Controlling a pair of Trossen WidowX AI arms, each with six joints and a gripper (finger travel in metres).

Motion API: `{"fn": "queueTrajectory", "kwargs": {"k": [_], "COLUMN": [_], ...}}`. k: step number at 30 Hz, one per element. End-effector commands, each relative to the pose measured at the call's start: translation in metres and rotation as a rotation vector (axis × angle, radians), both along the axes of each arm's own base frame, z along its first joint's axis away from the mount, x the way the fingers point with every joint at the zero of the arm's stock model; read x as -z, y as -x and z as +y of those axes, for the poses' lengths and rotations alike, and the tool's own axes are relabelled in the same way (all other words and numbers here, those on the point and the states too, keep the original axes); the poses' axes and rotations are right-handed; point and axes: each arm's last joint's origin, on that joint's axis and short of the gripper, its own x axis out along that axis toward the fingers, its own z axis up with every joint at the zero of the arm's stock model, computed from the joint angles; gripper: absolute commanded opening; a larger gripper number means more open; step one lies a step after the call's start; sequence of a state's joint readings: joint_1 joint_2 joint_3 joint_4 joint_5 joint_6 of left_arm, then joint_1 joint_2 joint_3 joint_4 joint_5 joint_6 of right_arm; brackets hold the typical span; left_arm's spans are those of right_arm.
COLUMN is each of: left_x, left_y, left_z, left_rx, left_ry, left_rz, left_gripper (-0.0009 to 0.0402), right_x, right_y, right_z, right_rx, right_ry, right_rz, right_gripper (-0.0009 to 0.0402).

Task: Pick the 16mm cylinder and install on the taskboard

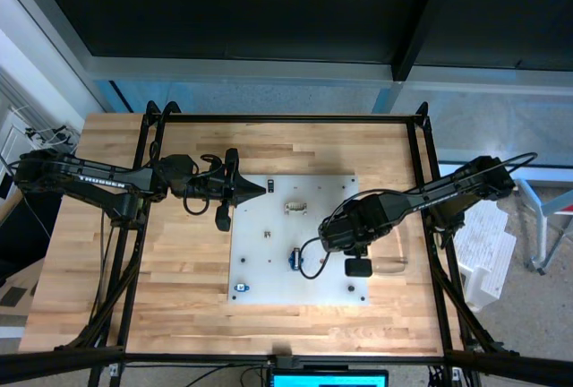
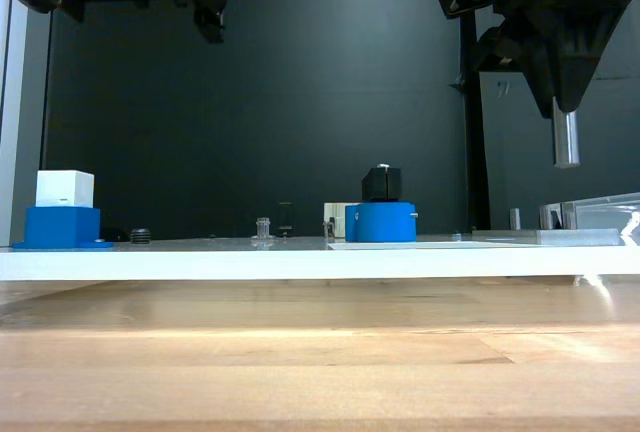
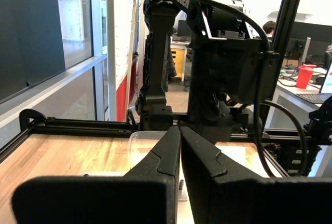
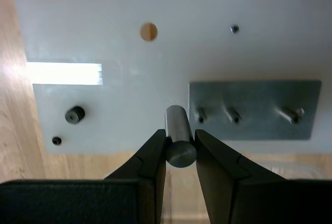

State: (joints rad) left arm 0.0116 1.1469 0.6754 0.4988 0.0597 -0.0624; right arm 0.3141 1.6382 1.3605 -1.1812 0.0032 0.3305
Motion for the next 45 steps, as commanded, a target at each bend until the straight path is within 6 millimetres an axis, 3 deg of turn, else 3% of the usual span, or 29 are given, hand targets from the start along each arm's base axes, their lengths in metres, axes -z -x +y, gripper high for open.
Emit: {"fn": "queueTrajectory", "kwargs": {"k": [1, 10, 29, 45], "left_x": [0.0, 0.0, 0.0, 0.0], "left_y": [0.0, 0.0, 0.0, 0.0], "left_z": [0.0, 0.0, 0.0, 0.0], "left_rx": [0.0, 0.0, 0.0, 0.0], "left_ry": [0.0, 0.0, 0.0, 0.0], "left_rz": [0.0, 0.0, 0.0, 0.0], "left_gripper": [0.0, 0.0, 0.0, 0.0], "right_x": [0.002, 0.013, 0.013, 0.013], "right_y": [-0.002, -0.011, -0.049, -0.054], "right_z": [0.003, 0.01, 0.022, 0.024], "right_rx": [-0.007, -0.018, -0.025, -0.04], "right_ry": [-0.005, -0.003, 0.004, 0.002], "right_rz": [-0.003, 0.001, -0.01, -0.023], "right_gripper": [0.0012, 0.0012, 0.0012, 0.0012]}}
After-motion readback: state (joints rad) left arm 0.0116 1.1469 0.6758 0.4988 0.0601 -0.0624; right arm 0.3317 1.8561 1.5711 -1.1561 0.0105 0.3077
